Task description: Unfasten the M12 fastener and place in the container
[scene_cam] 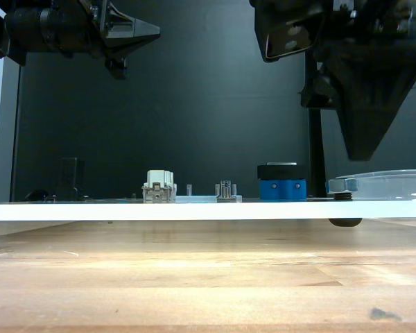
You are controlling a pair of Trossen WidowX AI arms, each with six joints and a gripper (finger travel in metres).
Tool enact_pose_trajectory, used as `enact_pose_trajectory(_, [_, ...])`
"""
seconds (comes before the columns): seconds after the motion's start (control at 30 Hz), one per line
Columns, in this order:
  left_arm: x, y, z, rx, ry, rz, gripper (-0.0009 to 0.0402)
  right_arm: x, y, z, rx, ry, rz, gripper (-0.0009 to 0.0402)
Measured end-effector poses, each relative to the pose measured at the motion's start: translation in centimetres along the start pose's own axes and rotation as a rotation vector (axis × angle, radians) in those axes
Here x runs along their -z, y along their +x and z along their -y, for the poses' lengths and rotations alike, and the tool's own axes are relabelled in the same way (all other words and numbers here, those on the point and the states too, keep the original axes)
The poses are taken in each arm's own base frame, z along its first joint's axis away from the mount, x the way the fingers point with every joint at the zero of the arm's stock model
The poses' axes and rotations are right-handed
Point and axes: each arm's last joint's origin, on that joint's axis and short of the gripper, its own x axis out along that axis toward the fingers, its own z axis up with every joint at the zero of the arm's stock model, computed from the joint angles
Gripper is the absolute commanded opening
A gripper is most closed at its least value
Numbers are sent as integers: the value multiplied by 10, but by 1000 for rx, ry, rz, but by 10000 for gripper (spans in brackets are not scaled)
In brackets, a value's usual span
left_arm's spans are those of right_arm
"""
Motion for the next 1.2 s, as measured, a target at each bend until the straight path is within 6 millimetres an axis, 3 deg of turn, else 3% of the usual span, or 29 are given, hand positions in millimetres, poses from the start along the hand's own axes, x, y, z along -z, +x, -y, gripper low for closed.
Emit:
enact_pose_trajectory(0.23, [0,0,0,0,0,0,0,1,-2,-6,-71,2,-34,0])
enact_pose_trajectory(0.47, [0,0,0,0,0,0,0,1,15,-8,-106,-13,-9,0])
enact_pose_trajectory(0.77, [0,0,0,0,0,0,0,2,19,-6,-100,-23,-6,0])
enact_pose_trajectory(1.07, [0,0,0,0,0,0,0,6,17,5,115,6,16,0])
enact_pose_trajectory(1.2, [0,0,0,0,0,1,0,5,14,4,129,29,38,0])
